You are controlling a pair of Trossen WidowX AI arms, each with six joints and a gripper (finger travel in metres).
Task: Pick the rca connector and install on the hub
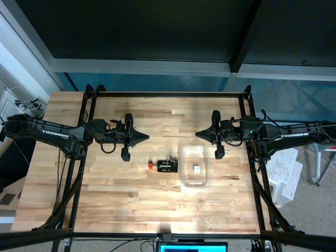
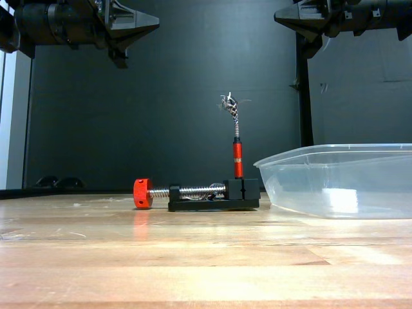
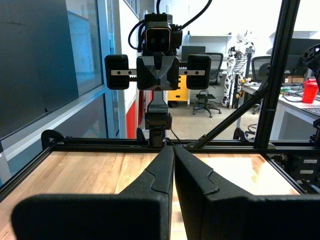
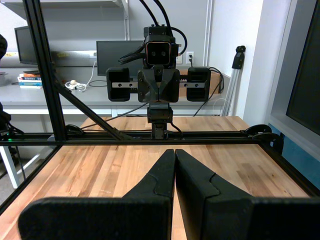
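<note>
In the low view the red connector (image 2: 237,159) stands upright on the black vise (image 2: 212,196), and its braided cable (image 2: 233,116) rises from it with nothing holding it. From above, the vise (image 1: 166,167) with its red knob (image 1: 150,165) lies mid-table, left of the clear tray (image 1: 181,163). The white block (image 1: 196,168) in the tray has nothing dark on it. My left gripper (image 1: 147,137) hovers shut and empty, high over the table's left half. My right gripper (image 1: 197,135) hovers shut and empty, behind the tray. Both point inward at each other.
The clear tray (image 2: 341,180) sits right beside the vise in the low view. A black frame rail (image 3: 150,146) runs along the table's edges. Each arm shows in the other's wrist view, the right arm (image 3: 157,70) and the left arm (image 4: 159,82).
</note>
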